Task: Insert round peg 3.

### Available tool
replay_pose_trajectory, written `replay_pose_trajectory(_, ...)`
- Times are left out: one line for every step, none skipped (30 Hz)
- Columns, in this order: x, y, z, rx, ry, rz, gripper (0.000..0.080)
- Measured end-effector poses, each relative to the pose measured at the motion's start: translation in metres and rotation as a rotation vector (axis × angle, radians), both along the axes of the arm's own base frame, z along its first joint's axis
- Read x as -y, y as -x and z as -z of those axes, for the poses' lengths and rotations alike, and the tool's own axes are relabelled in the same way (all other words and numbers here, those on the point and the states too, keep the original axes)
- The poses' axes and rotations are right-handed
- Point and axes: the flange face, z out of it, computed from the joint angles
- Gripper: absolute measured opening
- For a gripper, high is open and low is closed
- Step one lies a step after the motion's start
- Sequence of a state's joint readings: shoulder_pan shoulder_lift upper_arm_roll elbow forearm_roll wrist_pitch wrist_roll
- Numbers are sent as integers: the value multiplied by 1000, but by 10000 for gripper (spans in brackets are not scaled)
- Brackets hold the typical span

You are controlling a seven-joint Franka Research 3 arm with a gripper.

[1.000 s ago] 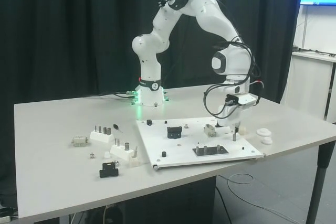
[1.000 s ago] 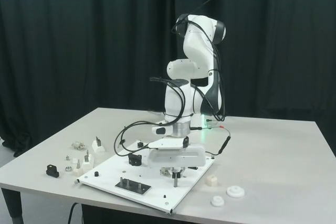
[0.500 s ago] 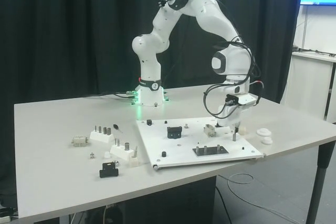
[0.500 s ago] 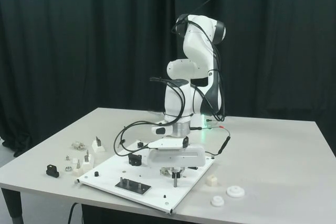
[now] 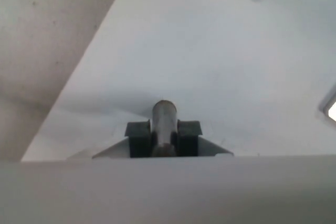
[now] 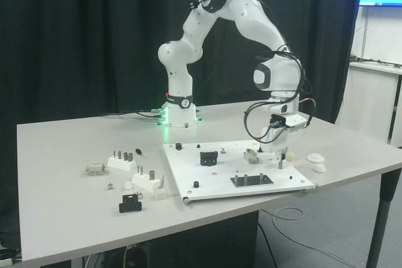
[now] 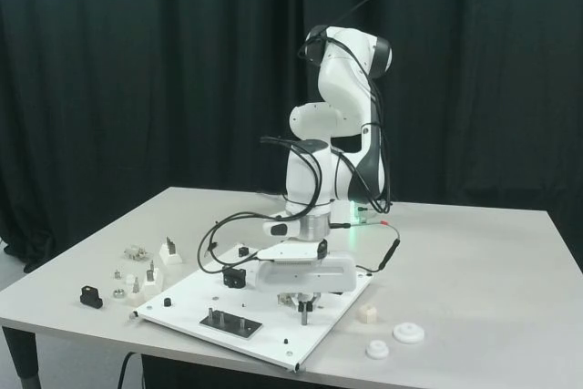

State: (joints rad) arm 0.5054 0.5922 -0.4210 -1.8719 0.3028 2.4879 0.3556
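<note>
Standing upright on white board (image 6: pixel 217 177) near its far-right edge: round peg (image 5: pixel 164 124), pinched between gripper (image 5: pixel 163 139) fingers. Insertion apparently under way; full seating and release remain.

Grey surface (image 6: pixel 56 174) carrying a white board (image 6: pixel 220 183) (near the front edge), small white fixture blocks (image 6: pixel 122 162), a black part (image 6: pixel 130 204) and two white discs (image 6: pixel 317 161).
</note>
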Motion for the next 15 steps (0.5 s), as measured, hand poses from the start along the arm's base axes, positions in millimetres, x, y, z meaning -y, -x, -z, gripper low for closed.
replay_pose_trajectory(0, 0, 0, 0, 0, 0, 103)
replay_pose_trajectory(0, 0, 0, 0, 0, 0, 103)
replay_pose_trajectory(0, 0, 0, 0, 0, 0, 103)
replay_pose_trajectory(0, 0, 0, 1, 0, 0, 103)
replay_pose_trajectory(0, 0, 0, 1, 0, -1, 103)
replay_pose_trajectory(0, -1, 0, 1, -1, -1, 103)
replay_pose_trajectory(0, -1, 0, 1, -1, -1, 103)
replay_pose_trajectory(-1, -1, 0, 1, -1, -1, 103)
replay_pose_trajectory(-1, -1, 0, 2, -1, -1, 103)
replay_pose_trajectory(-1, -1, 0, 2, -1, 0, 103)
replay_pose_trajectory(-1, -1, 0, 3, -2, 3, 103)
replay_pose_trajectory(0, -1, 0, 3, -3, 11, 103)
replay_pose_trajectory(0, -2, 1, 3, -4, 20, 103)
replay_pose_trajectory(0, -2, 1, 4, -5, 30, 103)
replay_pose_trajectory(0, -2, 0, 6, -6, 38, 103)
